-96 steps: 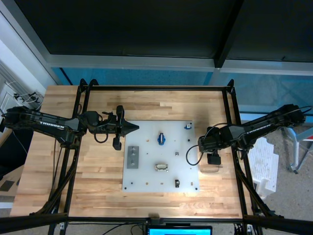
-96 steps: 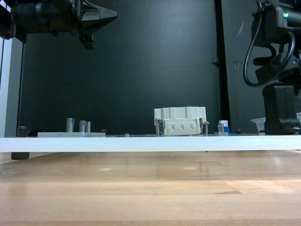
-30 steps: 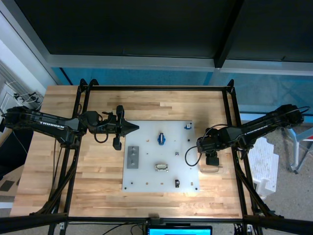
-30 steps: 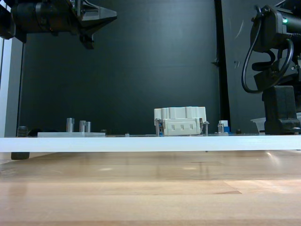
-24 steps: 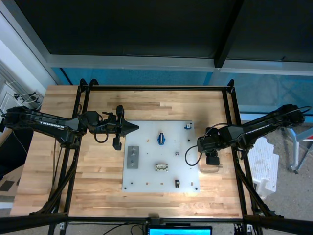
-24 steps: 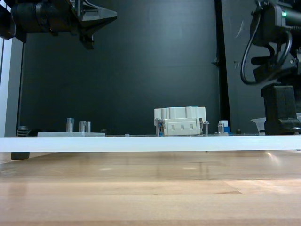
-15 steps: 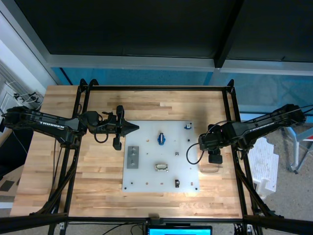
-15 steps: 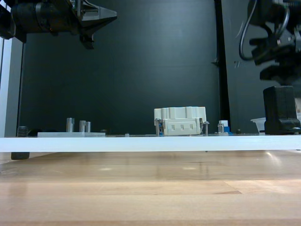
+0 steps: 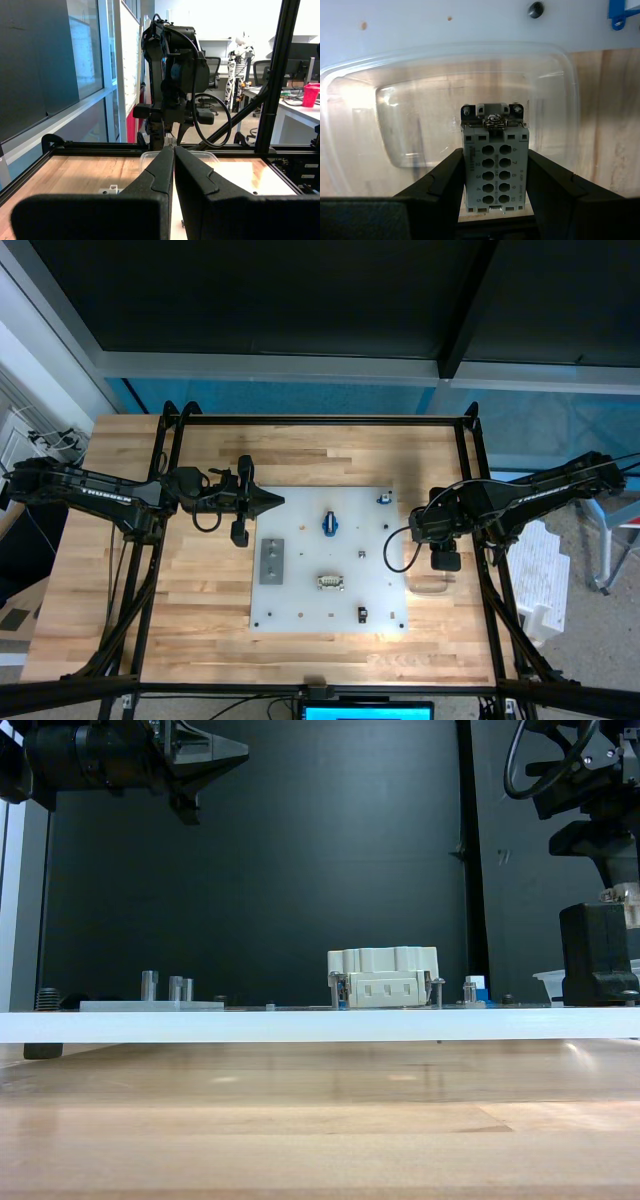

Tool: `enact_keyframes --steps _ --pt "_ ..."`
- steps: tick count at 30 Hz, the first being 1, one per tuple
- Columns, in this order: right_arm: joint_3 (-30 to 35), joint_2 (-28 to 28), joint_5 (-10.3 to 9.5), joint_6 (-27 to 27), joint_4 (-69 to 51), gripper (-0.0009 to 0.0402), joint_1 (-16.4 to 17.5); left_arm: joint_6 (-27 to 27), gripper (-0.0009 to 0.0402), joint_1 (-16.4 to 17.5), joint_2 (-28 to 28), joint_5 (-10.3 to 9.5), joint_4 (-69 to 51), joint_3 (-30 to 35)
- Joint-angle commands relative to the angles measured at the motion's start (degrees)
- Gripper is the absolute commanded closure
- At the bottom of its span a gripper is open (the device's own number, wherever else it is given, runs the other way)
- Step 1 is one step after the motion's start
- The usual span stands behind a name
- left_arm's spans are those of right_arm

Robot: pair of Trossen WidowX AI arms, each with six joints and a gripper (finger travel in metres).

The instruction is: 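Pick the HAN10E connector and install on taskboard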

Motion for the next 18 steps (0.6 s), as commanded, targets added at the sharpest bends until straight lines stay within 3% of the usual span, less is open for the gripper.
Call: enact_keyframes --steps 1,7,18 --pt "0.02 0.04 -0.33 0.0 0.24 0.037 0.04 0.0 0.0392 0.0 0.02 0.02 0.02 0.02" --pt "1.01 1.86 -0.35 0.17 0.87 0.037 0.15 0.0 0.0392 0.0 0.02 0.02 0.02 0.02" --pt "9.07 12.07 -0.31 0.59 4.22 0.037 1.44 0.0 0.0392 0.0 0.02 0.02 0.0 0.02"
